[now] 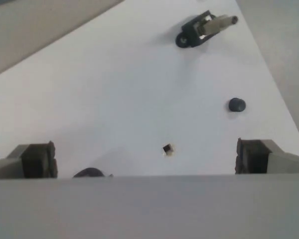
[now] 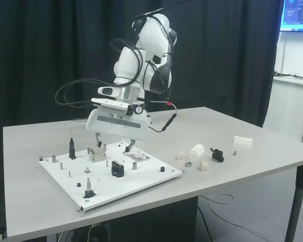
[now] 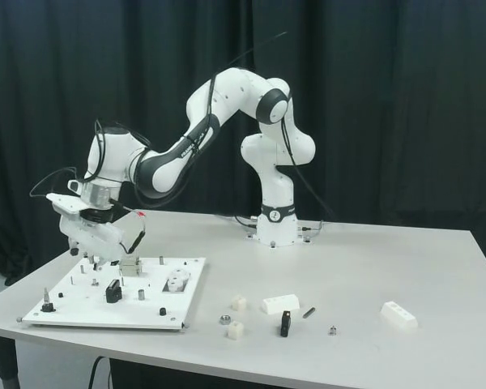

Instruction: Remove square peg 1.

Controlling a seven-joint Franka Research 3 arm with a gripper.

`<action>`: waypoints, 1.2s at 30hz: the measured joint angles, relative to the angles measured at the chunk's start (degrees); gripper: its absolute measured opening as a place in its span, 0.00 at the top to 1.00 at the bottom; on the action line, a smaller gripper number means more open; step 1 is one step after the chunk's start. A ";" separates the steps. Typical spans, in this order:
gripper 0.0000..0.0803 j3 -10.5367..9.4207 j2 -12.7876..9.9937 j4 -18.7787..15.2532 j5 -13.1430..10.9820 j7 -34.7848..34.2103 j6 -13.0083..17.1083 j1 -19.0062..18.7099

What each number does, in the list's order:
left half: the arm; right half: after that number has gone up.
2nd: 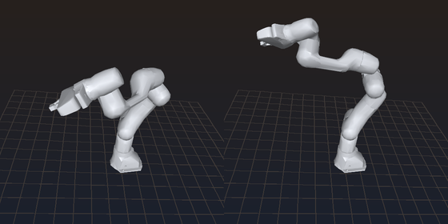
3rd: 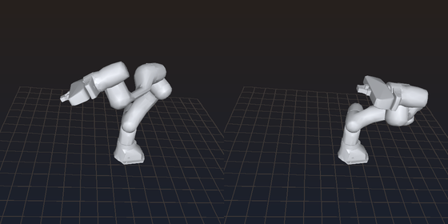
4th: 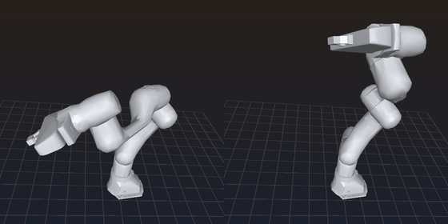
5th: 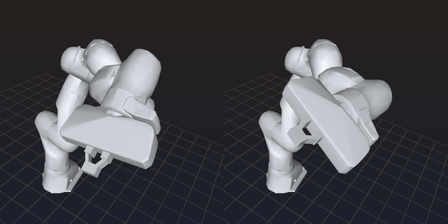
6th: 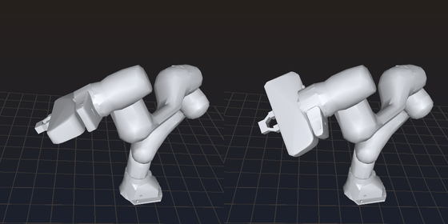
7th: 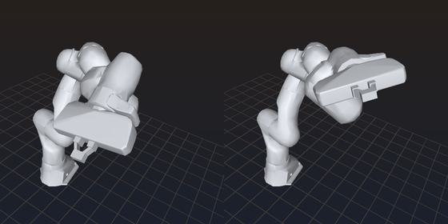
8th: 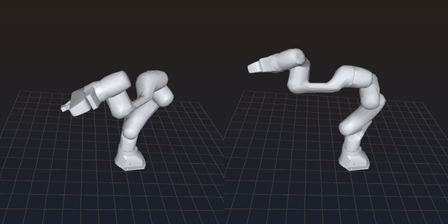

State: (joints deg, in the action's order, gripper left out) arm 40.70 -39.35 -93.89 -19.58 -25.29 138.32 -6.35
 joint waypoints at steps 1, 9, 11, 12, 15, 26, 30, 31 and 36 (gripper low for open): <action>0.00 -0.70 0.00 0.62 0.52 -0.06 -0.62 0.69; 0.00 -6.07 -0.01 4.67 2.96 -0.12 -4.13 6.09; 0.00 -6.89 -0.01 5.29 3.22 -0.09 -4.60 6.98; 0.00 -7.28 -0.01 5.60 3.35 -0.01 -4.95 7.40; 0.00 -8.06 -0.01 6.25 3.52 0.53 -5.43 8.27; 0.00 -8.46 -0.02 6.99 3.52 5.98 -5.93 8.87; 0.00 -8.69 -0.02 7.09 3.52 9.76 -6.01 9.02; 0.00 -8.77 -0.02 7.11 3.51 10.73 -6.05 9.05; 0.00 -9.24 -0.02 7.12 3.47 15.58 -6.32 9.11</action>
